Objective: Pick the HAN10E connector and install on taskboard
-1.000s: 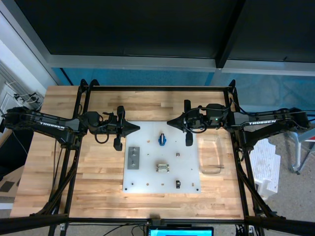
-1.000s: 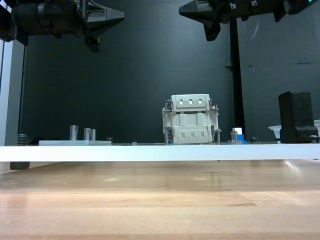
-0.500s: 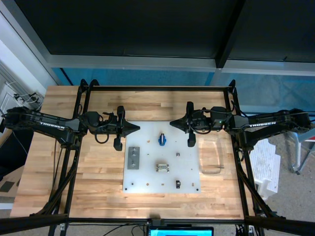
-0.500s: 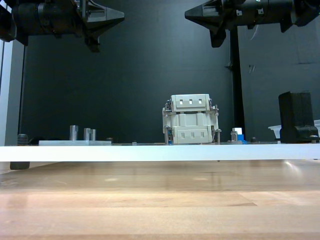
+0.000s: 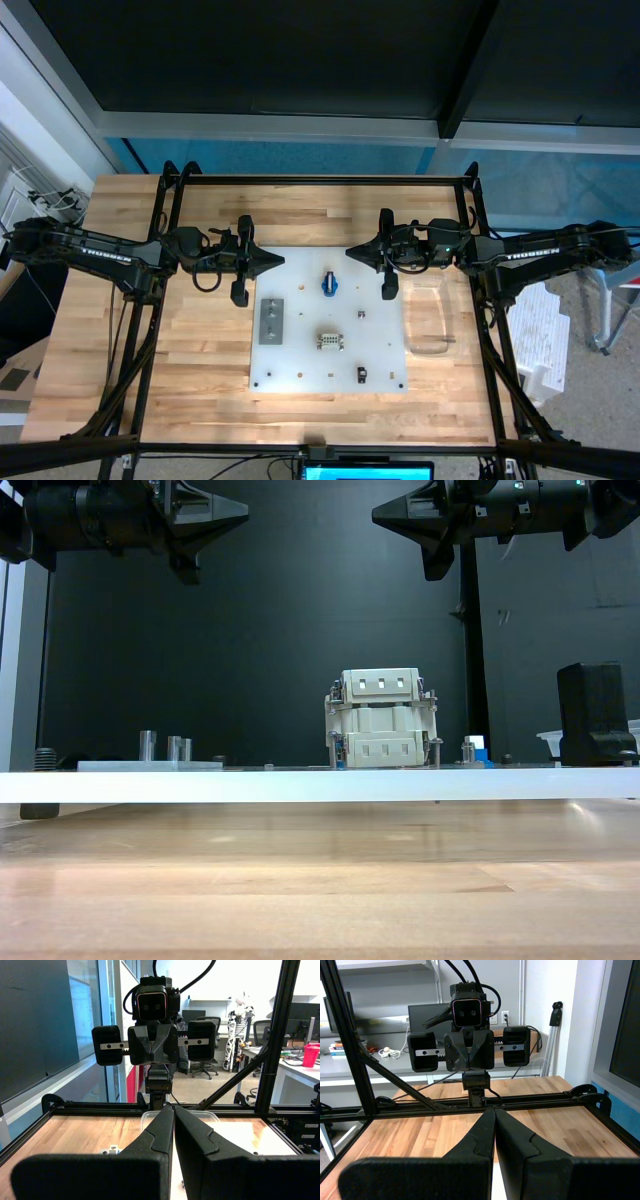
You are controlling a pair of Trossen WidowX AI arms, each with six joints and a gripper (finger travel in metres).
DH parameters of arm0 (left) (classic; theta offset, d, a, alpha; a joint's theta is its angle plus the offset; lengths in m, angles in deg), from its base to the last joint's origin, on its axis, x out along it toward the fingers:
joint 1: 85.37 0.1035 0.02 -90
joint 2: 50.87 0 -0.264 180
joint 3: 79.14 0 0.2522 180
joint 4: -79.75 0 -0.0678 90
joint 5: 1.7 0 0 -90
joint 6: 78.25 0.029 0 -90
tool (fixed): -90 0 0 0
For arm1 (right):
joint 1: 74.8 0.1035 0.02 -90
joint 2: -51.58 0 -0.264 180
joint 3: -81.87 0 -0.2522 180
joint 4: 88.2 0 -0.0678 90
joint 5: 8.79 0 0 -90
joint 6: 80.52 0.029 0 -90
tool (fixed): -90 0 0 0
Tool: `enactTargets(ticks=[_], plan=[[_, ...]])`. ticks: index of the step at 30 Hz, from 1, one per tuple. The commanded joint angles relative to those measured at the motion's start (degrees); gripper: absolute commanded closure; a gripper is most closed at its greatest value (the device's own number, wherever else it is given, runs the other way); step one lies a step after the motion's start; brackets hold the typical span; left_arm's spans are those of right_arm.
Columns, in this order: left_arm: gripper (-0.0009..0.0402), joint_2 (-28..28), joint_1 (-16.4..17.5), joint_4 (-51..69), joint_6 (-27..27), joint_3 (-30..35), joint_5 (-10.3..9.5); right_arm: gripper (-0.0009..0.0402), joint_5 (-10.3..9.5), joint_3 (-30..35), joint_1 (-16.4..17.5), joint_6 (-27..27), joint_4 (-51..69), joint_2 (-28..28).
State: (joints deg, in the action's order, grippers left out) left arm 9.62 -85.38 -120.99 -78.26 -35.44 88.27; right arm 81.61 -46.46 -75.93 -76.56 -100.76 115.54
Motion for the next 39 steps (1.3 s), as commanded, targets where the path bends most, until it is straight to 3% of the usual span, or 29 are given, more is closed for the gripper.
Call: enactTargets(ticks=[1, 25, 30, 39], plan=[[0.0392, 0.0, 0.0, 0.0, 0.02, 0.02, 0.02, 0.0393, 0.0, 0.02, 0.0, 0.09, -0.13, 0.02], [0.0392, 0.0, 0.0, 0.0, 0.02, 0.02, 0.02, 0.0393, -0.04, -1.01, 0.28, 0.31, -1.86, 0.02], [0.0392, 0.0, 0.0, 0.0, 0.02, 0.02, 0.02, 0.0393, -1.99, -1.01, 0.31, 0.26, -1.84, 0.02], [0.0392, 0.0, 0.0, 0.0, 0.02, 0.02, 0.02, 0.0393, -1.95, -1.01, 0.37, 0.26, -1.88, 0.02]])
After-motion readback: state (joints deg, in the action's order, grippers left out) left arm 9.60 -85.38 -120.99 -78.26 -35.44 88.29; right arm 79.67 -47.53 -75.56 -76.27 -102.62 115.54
